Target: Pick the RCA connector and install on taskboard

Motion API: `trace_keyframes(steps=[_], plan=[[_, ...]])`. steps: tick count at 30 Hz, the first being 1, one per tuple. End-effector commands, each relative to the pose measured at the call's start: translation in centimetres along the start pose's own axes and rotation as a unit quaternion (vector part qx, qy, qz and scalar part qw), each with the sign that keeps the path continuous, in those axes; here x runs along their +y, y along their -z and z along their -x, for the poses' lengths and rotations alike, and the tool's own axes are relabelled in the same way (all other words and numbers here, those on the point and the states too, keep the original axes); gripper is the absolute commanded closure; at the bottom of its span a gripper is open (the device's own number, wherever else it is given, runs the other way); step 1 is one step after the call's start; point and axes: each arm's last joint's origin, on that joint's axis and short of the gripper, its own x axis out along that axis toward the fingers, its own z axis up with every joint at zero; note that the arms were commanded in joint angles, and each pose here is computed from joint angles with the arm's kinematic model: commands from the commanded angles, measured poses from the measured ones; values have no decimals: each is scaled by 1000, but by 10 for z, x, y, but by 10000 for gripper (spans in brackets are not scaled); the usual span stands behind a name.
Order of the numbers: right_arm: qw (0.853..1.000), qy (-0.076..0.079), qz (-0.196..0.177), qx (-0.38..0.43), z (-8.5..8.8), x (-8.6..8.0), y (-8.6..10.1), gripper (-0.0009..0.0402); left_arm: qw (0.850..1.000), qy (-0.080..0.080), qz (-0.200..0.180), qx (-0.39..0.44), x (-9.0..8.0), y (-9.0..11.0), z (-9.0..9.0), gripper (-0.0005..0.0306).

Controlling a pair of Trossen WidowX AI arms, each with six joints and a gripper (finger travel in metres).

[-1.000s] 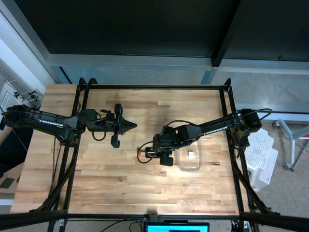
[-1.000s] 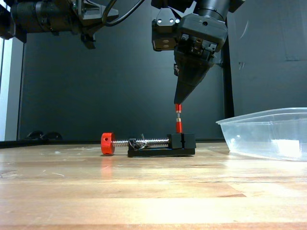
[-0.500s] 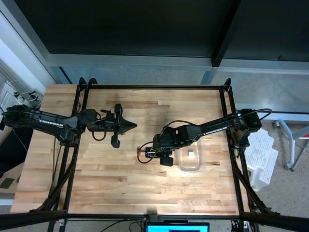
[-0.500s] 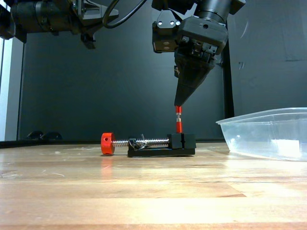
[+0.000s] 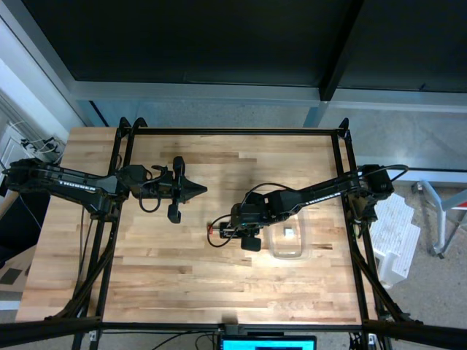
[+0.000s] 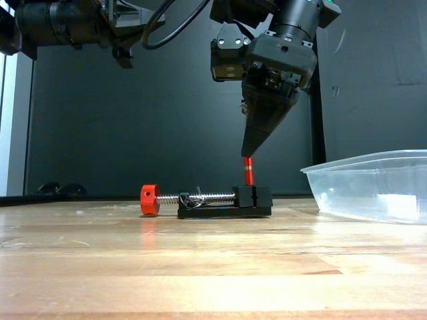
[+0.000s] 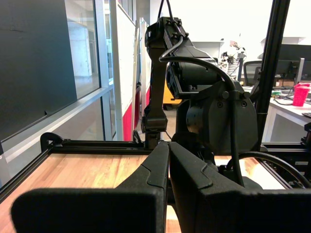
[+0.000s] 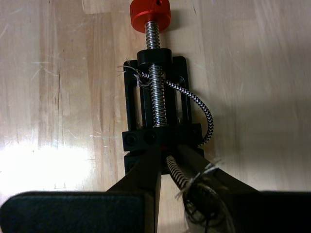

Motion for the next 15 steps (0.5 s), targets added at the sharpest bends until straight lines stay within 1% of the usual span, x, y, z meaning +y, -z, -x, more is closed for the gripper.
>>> trace_keyframes(steps=[1, 15], plan=[[1000, 2, 1, 9, -5, 0, 2, 393, 1000, 0, 0, 0, 0, 0, 0, 300], [1000, 2, 0, 8, -3, -1, 1, 393, 1000, 0, 0, 0, 0, 0, 0, 300]])
